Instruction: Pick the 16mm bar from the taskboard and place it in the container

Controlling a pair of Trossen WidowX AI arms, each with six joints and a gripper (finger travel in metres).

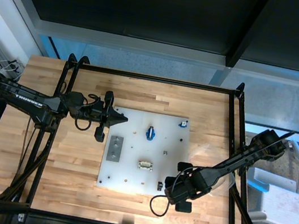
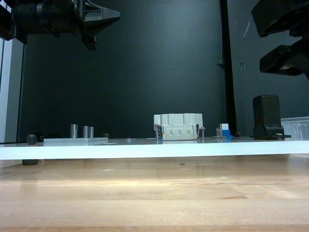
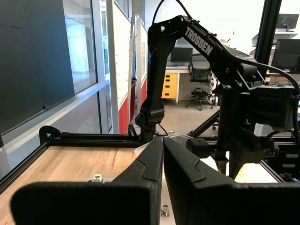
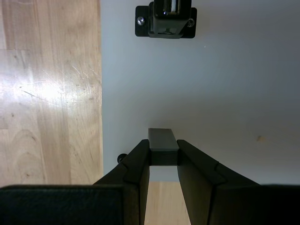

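The 16mm bar (image 4: 163,146), a short grey block, is clamped between my right gripper's (image 4: 163,157) fingertips, lifted above the taskboard (image 4: 225,93) near its front edge. In the high view the right gripper (image 1: 172,194) hangs over the white taskboard's (image 1: 136,121) near right corner. The container (image 1: 217,168), a clear tub, sits just right of the board beneath the right arm, and its rim shows in the low view (image 2: 295,126). My left gripper (image 1: 123,120) is shut and empty, raised over the board's far left edge.
On the board stand a grey metal block (image 1: 115,148), a blue knob (image 1: 150,132), a white connector (image 1: 144,165) and a black fitting (image 4: 166,18). Black frame rails (image 1: 155,79) border the wooden table (image 1: 56,188).
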